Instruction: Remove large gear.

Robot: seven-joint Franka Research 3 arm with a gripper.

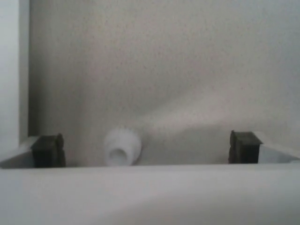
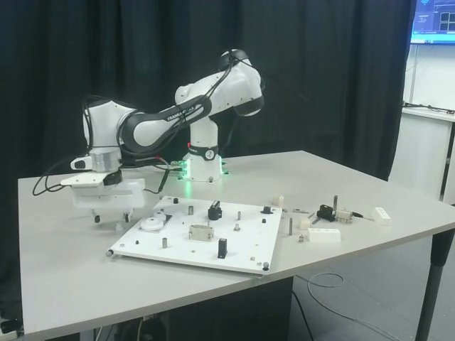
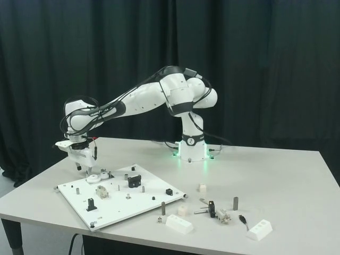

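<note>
The large gear (image 2: 151, 224) (image 3: 94, 178) is a white round disc seated on the white board (image 2: 242, 252) (image 3: 143, 204), near the board's corner closest to the gripper. My gripper (image 2: 111, 217) (image 3: 82, 168) hangs low over the grey table just off that edge of the board, beside the gear and not touching it. In the wrist view the gripper (image 1: 145, 149) is open, its black fingertips (image 1: 47, 151) far apart. A small white toothed cylinder (image 1: 123, 146) lies on the table between them, untouched. The large gear does not show in the wrist view.
The board also carries several pegs, a grey block (image 2: 201, 233) and black parts (image 2: 215, 209). White blocks (image 2: 323, 234) (image 2: 381, 215), a black connector (image 2: 325, 212) and small loose parts lie on the table beyond the board. The arm's base (image 2: 199, 160) stands at the back.
</note>
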